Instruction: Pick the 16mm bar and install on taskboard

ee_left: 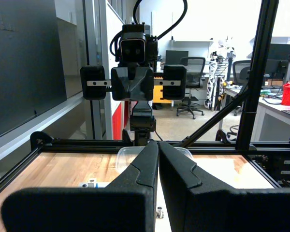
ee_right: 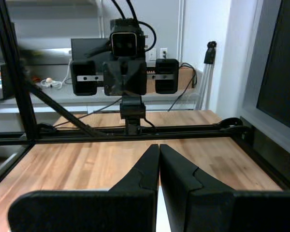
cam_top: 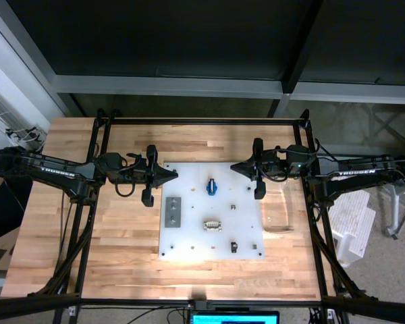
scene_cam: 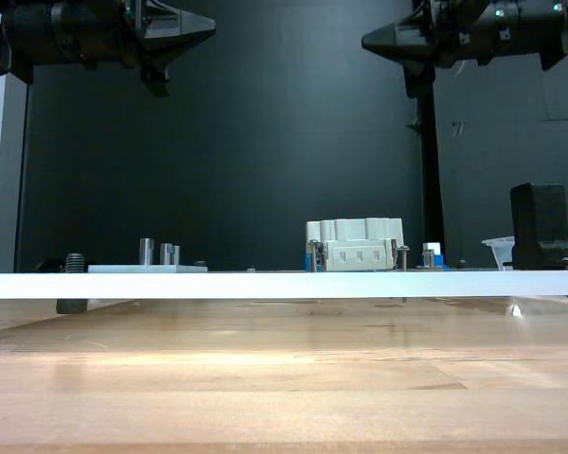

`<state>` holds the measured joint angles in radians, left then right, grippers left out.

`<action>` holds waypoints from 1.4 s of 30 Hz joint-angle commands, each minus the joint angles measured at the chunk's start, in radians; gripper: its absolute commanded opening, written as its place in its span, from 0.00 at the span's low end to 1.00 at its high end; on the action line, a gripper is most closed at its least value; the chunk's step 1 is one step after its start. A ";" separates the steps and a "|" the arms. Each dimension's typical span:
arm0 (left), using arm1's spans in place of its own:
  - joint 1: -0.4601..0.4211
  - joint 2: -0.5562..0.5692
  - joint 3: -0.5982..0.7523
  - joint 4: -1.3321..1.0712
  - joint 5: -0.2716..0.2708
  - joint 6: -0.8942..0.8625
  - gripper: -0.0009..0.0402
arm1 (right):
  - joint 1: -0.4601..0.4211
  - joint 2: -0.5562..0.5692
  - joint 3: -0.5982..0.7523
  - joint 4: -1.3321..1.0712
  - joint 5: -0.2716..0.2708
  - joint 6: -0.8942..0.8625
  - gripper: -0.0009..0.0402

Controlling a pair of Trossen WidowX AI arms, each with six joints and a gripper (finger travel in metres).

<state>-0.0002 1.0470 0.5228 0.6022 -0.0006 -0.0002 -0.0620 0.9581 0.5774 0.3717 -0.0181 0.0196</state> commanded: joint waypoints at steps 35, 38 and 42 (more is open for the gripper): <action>0.000 0.000 0.000 0.000 0.000 0.000 0.02 | 0.002 0.001 -0.018 0.036 -0.001 -0.002 0.02; 0.000 0.000 0.000 0.000 0.000 0.000 0.02 | 0.001 0.001 -0.018 0.037 -0.001 -0.002 0.02; 0.000 0.000 0.000 0.000 0.000 0.000 0.02 | 0.001 0.001 -0.018 0.037 -0.001 -0.002 0.02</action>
